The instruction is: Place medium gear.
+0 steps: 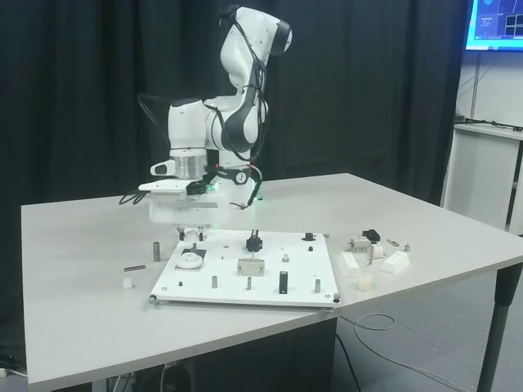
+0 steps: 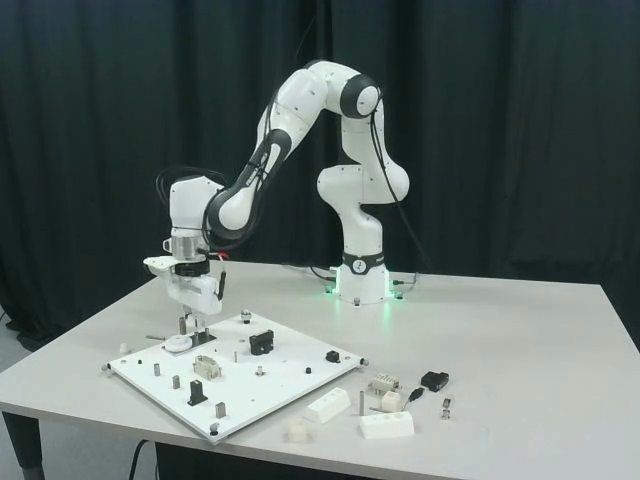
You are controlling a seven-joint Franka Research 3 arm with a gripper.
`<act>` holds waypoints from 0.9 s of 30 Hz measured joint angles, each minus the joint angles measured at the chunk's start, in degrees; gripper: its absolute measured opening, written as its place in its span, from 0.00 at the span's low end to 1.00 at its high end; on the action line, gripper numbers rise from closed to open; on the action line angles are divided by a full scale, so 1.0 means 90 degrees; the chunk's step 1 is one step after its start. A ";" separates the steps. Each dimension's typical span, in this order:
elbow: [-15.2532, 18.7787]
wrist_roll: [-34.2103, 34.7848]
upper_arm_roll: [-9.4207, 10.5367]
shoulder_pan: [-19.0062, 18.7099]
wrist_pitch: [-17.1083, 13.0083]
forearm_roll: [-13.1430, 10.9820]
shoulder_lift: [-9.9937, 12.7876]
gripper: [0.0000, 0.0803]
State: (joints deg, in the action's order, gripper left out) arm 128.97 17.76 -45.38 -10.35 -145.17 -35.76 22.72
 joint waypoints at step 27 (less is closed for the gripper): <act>0.0000 -0.0104 -0.0021 -0.0013 0.0045 0.0004 -0.0018 0.50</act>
